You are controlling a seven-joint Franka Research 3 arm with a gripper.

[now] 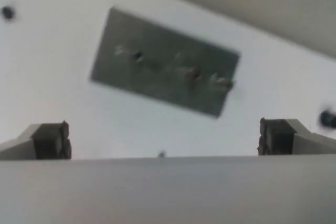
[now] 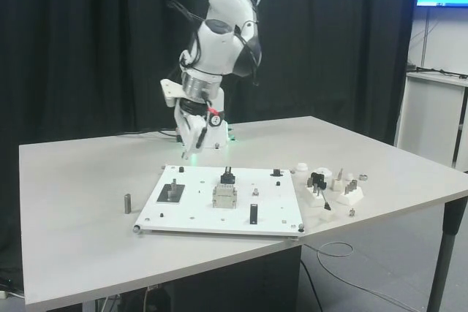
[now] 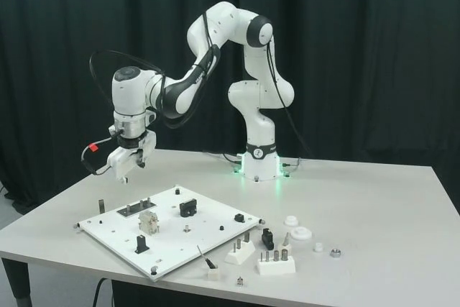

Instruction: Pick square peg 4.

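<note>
Square peg 4 can't be singled out; small metal pegs stand on the grey rectangular metal plate [image 1: 165, 61] of the flat white board [image 2: 197, 210] on the grey worktop [image 3: 374, 206]. Likely stiff, light, slippery; pinch flat sides. White two-finger gripper [image 1: 163, 139] hovers above, wide open, empty.
</note>
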